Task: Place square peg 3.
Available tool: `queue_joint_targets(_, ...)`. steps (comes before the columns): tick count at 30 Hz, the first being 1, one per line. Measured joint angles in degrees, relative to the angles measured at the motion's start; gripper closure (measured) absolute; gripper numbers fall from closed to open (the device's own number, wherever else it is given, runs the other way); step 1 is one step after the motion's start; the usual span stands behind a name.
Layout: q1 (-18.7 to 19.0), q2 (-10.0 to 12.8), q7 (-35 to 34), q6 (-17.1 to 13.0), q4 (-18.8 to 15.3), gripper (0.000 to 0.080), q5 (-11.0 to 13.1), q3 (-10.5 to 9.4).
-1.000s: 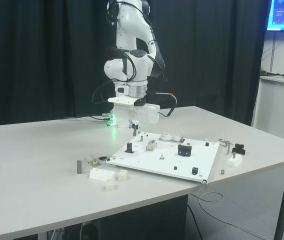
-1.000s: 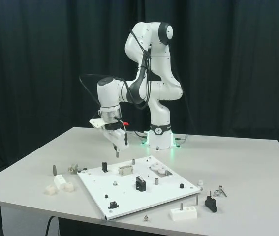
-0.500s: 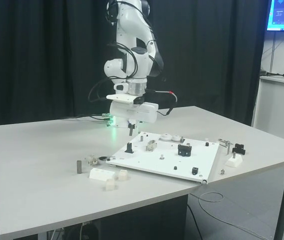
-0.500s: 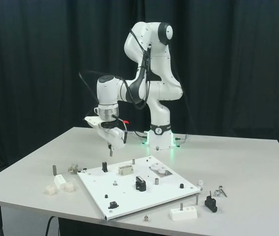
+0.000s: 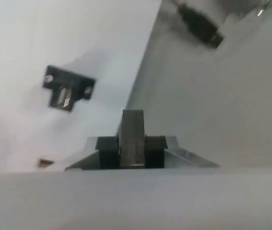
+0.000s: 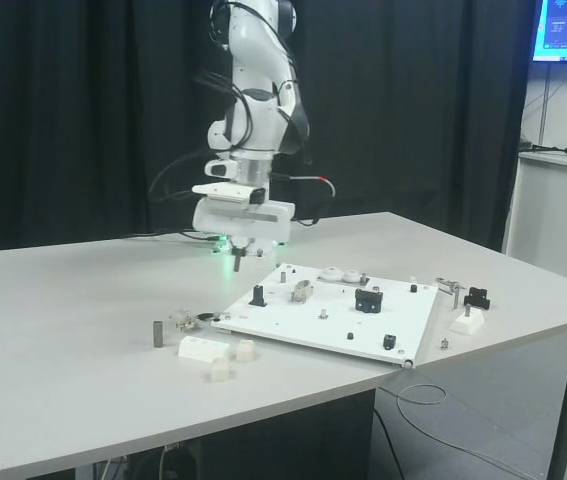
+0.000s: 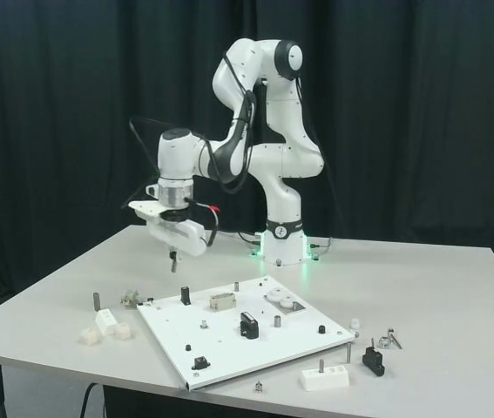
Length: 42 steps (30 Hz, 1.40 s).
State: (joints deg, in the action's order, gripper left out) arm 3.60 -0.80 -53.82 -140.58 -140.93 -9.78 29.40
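Your end effector [image 5: 132,152] is clamped on the square peg [image 5: 132,138] — it hangs above the worktop [image 6: 83,300], just off the white board's [image 6: 403,310] edge.

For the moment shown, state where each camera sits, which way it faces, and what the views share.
Wrist view: on the wrist, looking down past the jaws, shut on the square peg, at the white board.
First room view: off the table, facing the arm with the board's corner nearest.
Second room view: across the table, facing the arm's base.
Shared: all show peg and board; both room views show the gripper above the grey table.
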Motion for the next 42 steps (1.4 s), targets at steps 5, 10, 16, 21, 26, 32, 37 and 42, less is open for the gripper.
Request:
queue_joint_targets(5,-0.8,0.8,8.7,-2.5,0.1,0.0692,0.0,2.38)
queue_joint_targets(10,-1.6,2.1,18.3,-5.5,0.2,0.0692,0.2,4.65)
queue_joint_targets(16,-2.6,4.2,32.7,-8.5,0.3,0.0692,3.1,6.28)
queue_joint_targets(21,-3.2,6.6,44.0,-9.5,0.3,0.0692,8.5,6.61)
queue_joint_targets(26,-3.3,9.5,53.8,-10.5,0.6,0.0692,14.0,6.59)
queue_joint_targets(32,-3.2,12.6,59.6,-11.4,1.1,0.0692,18.6,6.29)
queue_joint_targets(37,-3.1,14.4,60.8,-11.6,1.7,0.0692,20.1,6.07)
queue_joint_targets(42,-3.0,15.5,60.9,-11.7,1.8,0.0692,20.9,5.72)
